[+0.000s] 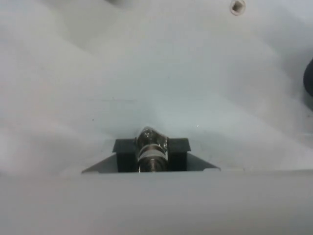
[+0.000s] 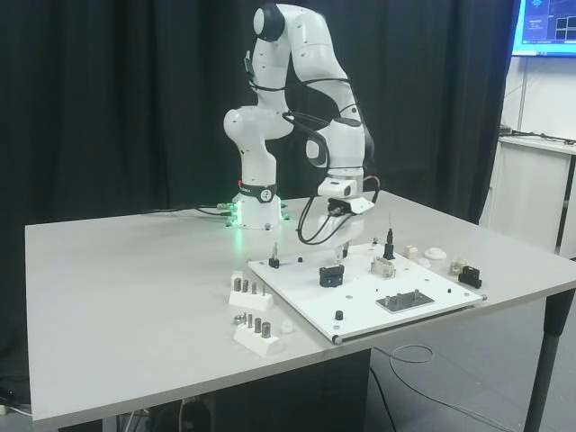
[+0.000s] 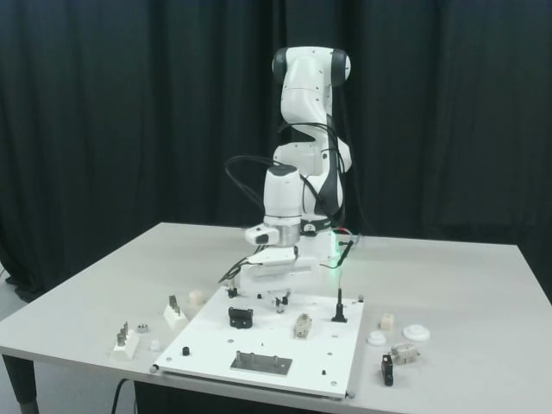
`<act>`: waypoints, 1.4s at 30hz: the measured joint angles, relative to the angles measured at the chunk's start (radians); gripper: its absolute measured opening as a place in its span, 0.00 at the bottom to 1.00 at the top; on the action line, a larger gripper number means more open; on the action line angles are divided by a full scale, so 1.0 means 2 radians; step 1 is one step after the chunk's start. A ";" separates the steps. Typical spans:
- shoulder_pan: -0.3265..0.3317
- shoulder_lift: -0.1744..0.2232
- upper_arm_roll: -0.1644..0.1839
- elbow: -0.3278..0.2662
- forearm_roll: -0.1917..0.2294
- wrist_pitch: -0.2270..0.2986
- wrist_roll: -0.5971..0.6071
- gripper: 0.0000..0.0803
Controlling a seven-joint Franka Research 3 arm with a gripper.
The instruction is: Insert BNC.
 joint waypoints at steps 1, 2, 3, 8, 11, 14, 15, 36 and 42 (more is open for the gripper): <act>0.000 0.000 0.000 0.000 0.000 0.000 -0.008 0.16; 0.000 0.000 0.000 0.000 0.000 0.000 -0.015 0.16; 0.000 0.000 0.000 0.000 0.000 0.000 -0.021 0.16; 0.000 0.000 0.000 0.000 0.000 -0.001 -0.052 0.16; 0.000 0.000 0.001 0.000 0.000 -0.002 -0.079 0.16; 0.000 0.000 0.001 0.000 0.000 -0.002 -0.105 0.16; 0.000 -0.001 0.001 0.000 0.000 -0.002 -0.112 0.16; -0.002 -0.001 0.000 0.000 0.045 -0.005 -0.192 0.16; -0.002 -0.001 0.000 0.000 0.045 -0.005 -0.208 0.16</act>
